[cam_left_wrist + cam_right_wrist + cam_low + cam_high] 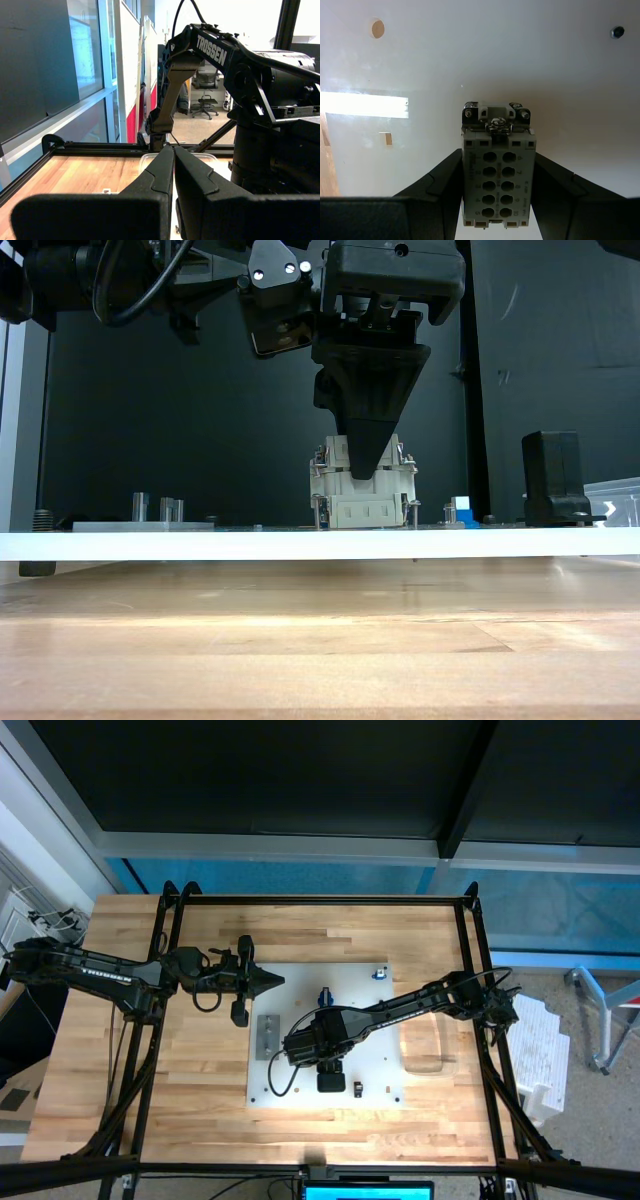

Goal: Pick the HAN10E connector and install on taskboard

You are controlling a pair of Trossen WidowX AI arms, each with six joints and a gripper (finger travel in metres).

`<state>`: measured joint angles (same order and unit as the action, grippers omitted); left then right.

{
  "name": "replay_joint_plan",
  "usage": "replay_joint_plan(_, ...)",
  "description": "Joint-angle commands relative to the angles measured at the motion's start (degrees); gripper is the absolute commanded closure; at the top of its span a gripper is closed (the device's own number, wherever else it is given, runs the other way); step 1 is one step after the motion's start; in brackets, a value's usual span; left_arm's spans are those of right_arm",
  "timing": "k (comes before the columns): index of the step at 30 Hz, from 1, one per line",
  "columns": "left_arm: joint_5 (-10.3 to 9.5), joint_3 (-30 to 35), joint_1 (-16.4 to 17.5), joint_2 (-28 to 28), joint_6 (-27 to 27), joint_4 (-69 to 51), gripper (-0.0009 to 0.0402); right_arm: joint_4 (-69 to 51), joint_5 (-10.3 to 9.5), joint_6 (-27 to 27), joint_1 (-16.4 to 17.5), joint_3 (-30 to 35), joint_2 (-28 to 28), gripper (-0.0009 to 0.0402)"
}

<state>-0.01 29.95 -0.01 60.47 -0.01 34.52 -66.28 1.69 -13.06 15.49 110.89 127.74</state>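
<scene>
The HAN10E connector (pixel 498 170), a pale grey-beige block with two rows of holes and silvery screws, sits between the black fingers (pixel 442 180) of my right gripper (pixel 498 161), which is shut on it. From table height the connector (pixel 362 498) stands upright, and its lower end reaches the white taskboard (pixel 200 543). From above, the right gripper (pixel 331 1075) hangs over the near middle of the taskboard (pixel 300 1092) and hides the connector. My left gripper (pixel 272 980) hovers at the board's far left edge, shut and empty, its fingers (pixel 165 165) pressed together.
On the board are a grey block (pixel 268 1037) at the left, a blue part (pixel 325 995) near the middle and a small black part (pixel 357 1090) near the front. A clear tray (pixel 430 1040) lies right of the board. A black upright part (pixel 553 477) stands to the connector's right.
</scene>
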Motion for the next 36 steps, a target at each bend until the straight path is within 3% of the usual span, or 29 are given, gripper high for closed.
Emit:
replay_joint_plan(1, 0.0, 0.0, 0.02, 0.02, 0.0, 0.0, 0.0392, 0.02, 0.0, -0.17, 0.02, -0.04, 0.17, 0.0361)
replay_joint_plan(12, 0.0, 0.0, 0.0, 0.02, 0.0, 0.0, 0.0392, -0.04, 0.17, -1.07, 0.02, -0.04, -1.42, 0.0254)
replay_joint_plan(26, 0.0, 0.0, 0.02, 0.02, 0.0, 0.0, 0.0392, -0.11, 0.26, -1.44, 0.04, -0.07, -3.67, 0.008)
replay_joint_plan(31, 0.0, 0.0, 0.0, 0.02, 0.0, 0.0, 0.0392, -0.72, 0.24, -1.55, 0.02, -0.07, -5.44, 0.005)
replay_joint_plan(36, 0.0, 0.0, 0.0, 0.02, 0.0, 0.0, 0.0392, -1.25, 0.28, -1.64, 0.02, -0.07, -7.61, 0.0048)
